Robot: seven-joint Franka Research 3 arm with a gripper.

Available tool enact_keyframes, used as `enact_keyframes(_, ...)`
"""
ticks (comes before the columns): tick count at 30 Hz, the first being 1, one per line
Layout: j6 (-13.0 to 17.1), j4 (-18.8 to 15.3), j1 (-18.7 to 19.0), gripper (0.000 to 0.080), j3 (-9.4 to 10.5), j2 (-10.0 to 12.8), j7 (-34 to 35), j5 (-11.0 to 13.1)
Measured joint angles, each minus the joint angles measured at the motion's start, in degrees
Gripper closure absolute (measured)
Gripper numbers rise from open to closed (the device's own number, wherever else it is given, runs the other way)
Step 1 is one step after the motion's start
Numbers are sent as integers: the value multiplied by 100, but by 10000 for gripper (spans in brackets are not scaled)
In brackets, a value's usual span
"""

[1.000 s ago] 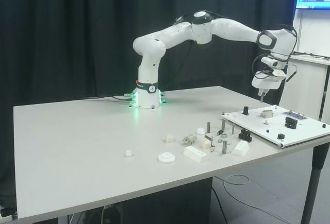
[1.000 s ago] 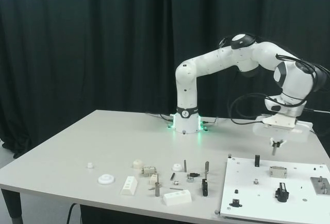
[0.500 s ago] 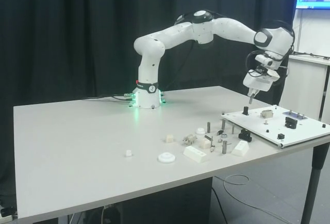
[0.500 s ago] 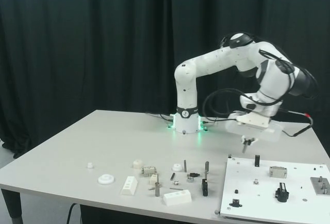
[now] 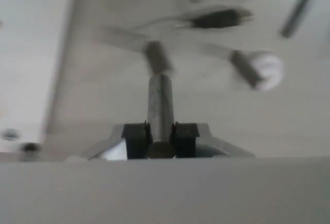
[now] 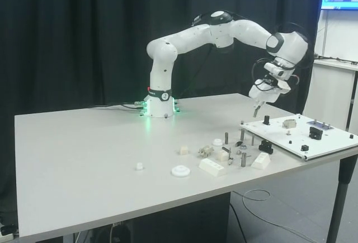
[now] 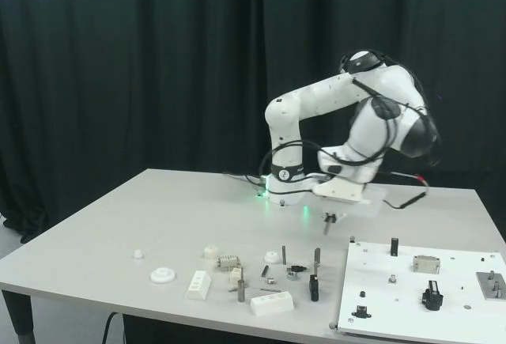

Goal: Place round peg 3.

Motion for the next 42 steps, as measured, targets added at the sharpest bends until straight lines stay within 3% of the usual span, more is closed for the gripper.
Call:
enact_keyframes(8, 266, -334, -332, 691, -58, 23, -899, -153)
enact_keyframes(20, 814, -694, -903, 691, -72, 148, -2049, -138)
enact_keyframes(33, 1463, -758, -1663, 691, -49, 388, -2929, 111)
enact_keyframes(42, 1807, -716, -2230, 692, 27, 462, -3587, 430)
